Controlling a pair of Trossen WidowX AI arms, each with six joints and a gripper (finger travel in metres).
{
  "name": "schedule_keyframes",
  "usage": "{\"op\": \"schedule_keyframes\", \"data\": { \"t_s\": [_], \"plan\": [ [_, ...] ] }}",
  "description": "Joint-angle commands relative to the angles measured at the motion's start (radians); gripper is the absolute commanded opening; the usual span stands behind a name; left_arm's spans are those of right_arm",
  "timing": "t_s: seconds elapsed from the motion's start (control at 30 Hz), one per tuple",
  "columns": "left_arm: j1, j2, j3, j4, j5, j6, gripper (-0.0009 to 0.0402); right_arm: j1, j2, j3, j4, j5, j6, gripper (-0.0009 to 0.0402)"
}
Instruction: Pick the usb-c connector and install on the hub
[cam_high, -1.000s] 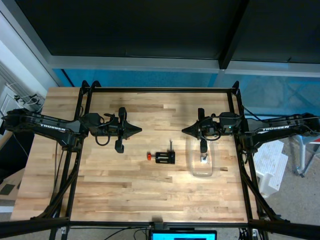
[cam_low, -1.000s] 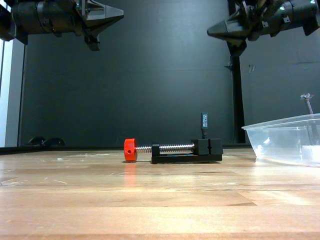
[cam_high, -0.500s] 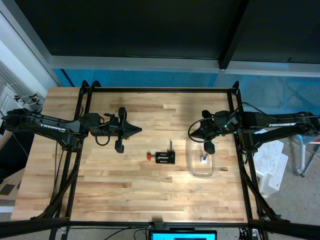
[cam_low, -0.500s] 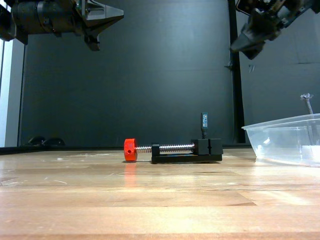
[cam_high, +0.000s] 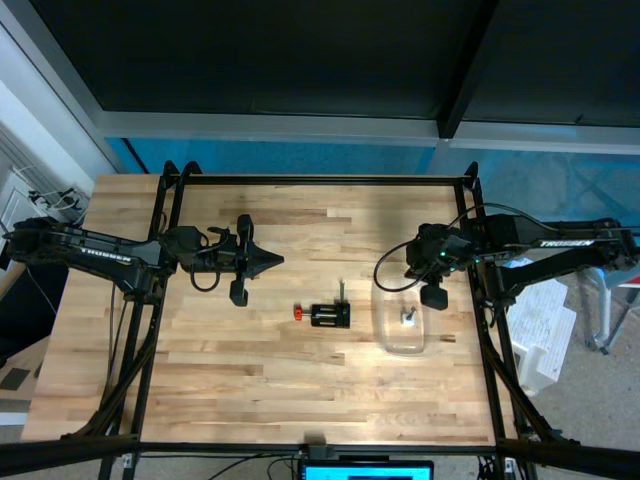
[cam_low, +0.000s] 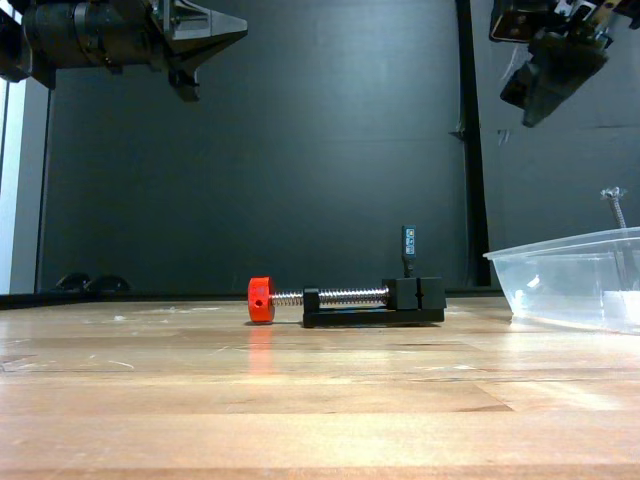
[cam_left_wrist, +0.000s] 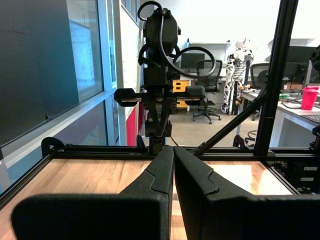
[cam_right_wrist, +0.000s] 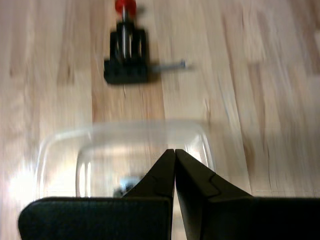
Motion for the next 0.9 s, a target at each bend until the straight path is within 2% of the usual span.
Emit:
{"op": "schedule_keyframes", "data": {
  "t_s": [0.03,0.2,0.53,0.9],
  "plan": [
    [0.000,0.000,0.000,0.000,0.000,0.000,0.0000,0.002,0.031,0.034,-0.072,-0.001,-0.003,0.0000],
    [0.000,0.000,0.000,0.000,0.000,0.000,0.0000,0.011,0.066,0.070,-0.169,-0.044,-0.002,0.0000],
    [0.000,0.000,0.000,0.000,0.000,0.000,0.0000,0.068,0.116,0.111,-0.286,-0.043,0.024,0.0000],
    [0.000,0.000,0.000,0.000,0.000,0.000,0.0000,0.128,0.142,0.137,-0.293,-0.042,0.078,0.0000]
  ]
}}
